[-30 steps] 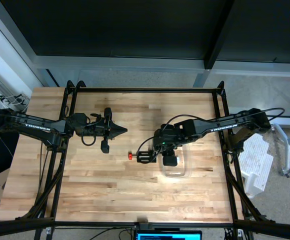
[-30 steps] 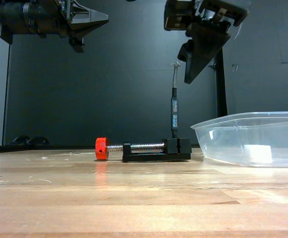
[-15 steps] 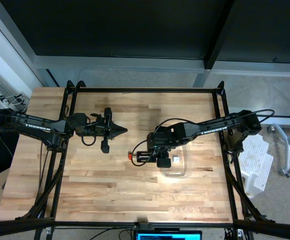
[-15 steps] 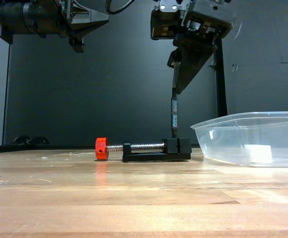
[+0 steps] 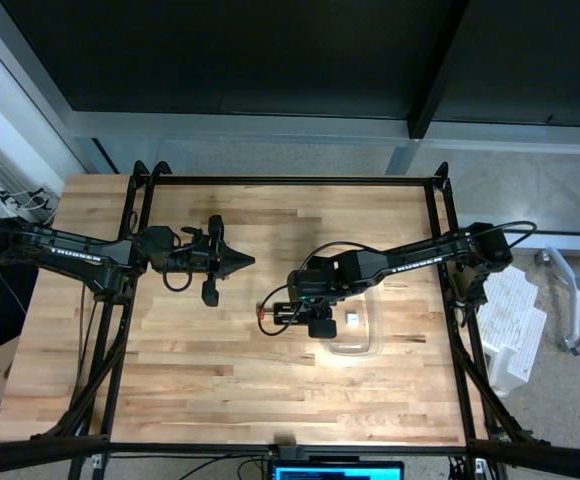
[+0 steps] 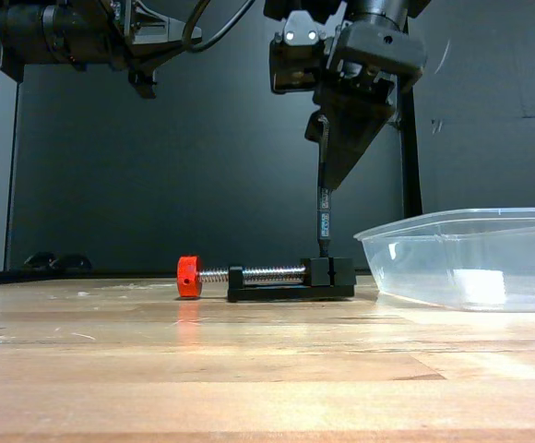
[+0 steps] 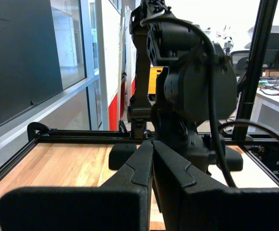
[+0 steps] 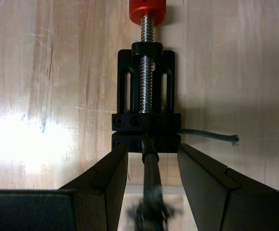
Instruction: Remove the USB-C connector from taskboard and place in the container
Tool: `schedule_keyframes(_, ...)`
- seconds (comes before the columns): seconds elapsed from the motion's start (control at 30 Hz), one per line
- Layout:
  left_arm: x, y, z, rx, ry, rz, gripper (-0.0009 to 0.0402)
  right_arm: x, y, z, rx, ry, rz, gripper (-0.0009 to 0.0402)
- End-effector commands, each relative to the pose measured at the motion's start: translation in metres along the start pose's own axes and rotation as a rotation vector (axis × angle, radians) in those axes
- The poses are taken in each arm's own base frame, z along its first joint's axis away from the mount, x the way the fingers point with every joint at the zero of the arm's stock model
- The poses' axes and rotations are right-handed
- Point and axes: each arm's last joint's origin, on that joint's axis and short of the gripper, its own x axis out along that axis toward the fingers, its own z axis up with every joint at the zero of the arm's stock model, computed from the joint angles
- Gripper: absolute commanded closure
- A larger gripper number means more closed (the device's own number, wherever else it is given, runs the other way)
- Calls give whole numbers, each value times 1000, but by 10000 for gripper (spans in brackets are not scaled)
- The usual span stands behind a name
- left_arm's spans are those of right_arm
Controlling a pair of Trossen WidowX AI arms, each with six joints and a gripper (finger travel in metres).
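Note:
The taskboard [image 6: 291, 277] is a small black vise with a red knob [image 6: 186, 276], lying on the wood just left of the clear container [image 6: 452, 221]. The USB-C connector [image 6: 324, 221] stands upright in its jaw block, with a short cable stub on top. My right gripper [image 6: 328, 175] hangs over it, open, and its fingers straddle the upper end. In the right wrist view the connector [image 8: 150, 168] runs between the two fingers [image 8: 115, 163] without touching them, above the taskboard [image 8: 146, 122]. My left gripper [image 5: 245, 261] is shut and raised at mid-left.
The container [image 5: 375, 330] lies directly right of the taskboard [image 5: 282, 313], with a small white square bit [image 5: 351, 318] inside it. A black frame runs along the table's back and sides. Bare wood lies in front of the vise.
My right gripper has moved left from above the container and come down, so that its fingers now flank the connector's top. The left arm has not moved.

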Motion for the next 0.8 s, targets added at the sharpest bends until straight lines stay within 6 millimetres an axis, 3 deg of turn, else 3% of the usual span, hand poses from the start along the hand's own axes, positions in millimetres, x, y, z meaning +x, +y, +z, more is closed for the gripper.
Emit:
schedule_keyframes(0.03, 0, 0, 0, 0, 0, 0, 393, 4, 1, 1, -1, -1, 1, 252)
schedule_keyframes(0.43, 0, 0, 0, 0, 0, 0, 393, 7, 2, 2, 12, -9, -9, 259)
schedule_keyframes(0.8, 0, 0, 0, 0, 0, 0, 393, 6, 2, 2, 11, -10, -8, 346)
